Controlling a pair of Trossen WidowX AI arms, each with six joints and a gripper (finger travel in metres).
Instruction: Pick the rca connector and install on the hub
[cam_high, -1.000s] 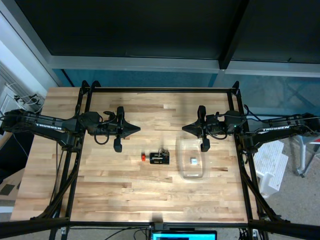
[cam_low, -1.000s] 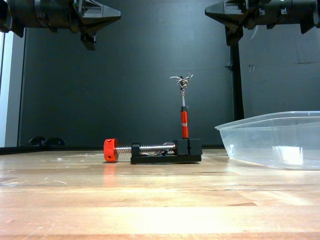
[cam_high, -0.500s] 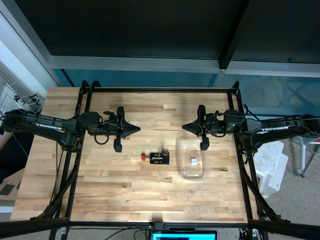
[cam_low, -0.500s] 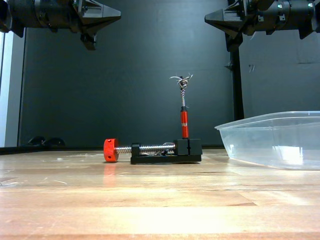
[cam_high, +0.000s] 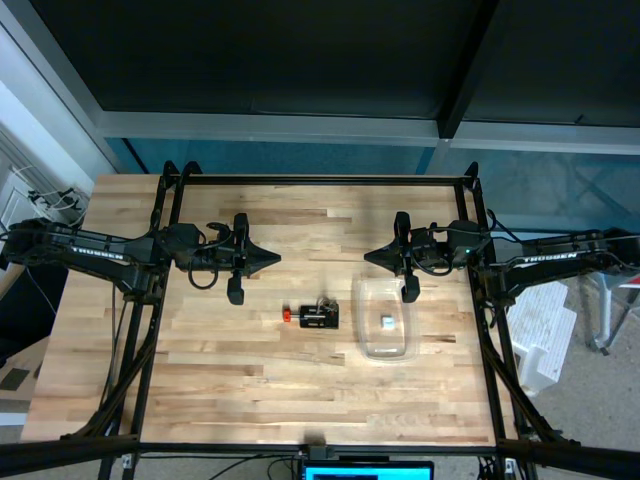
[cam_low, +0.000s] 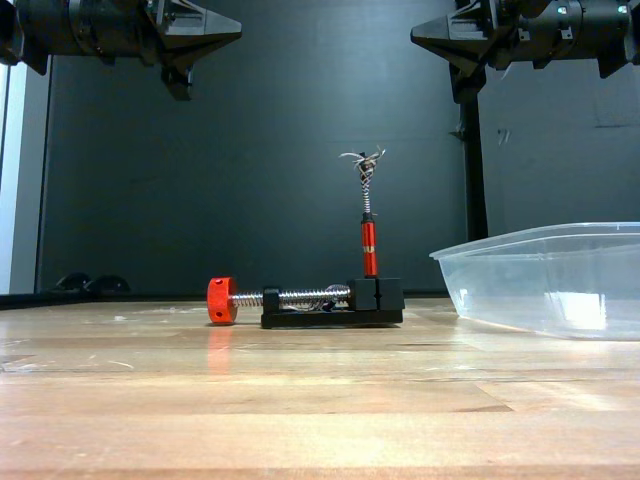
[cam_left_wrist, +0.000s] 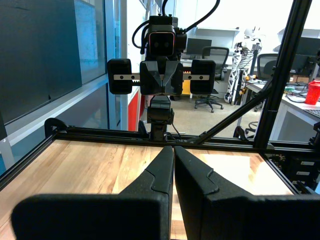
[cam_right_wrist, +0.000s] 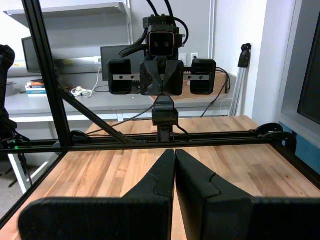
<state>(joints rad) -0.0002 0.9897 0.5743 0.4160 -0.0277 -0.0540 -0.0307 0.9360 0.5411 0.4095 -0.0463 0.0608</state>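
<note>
Hub (cam_high: 321, 318) on table (cam_high: 250, 380) — left tool (cam_high: 275, 258) and right tool (cam_high: 368, 257) hover high, closed, empty.

The wooden table (cam_high: 250, 390) bears the hub (cam_high: 320, 317), with a clear tray (cam_high: 384, 356) near its right

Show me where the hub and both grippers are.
hub (cam_high: 320, 319), high view: on its black body, mid-table.
left gripper (cam_high: 277, 258), high view: at its shut fingertips, raised beyond and left of the hub.
right gripper (cam_high: 367, 257), high view: at its shut fingertips, raised beyond and right of the hub.
</note>
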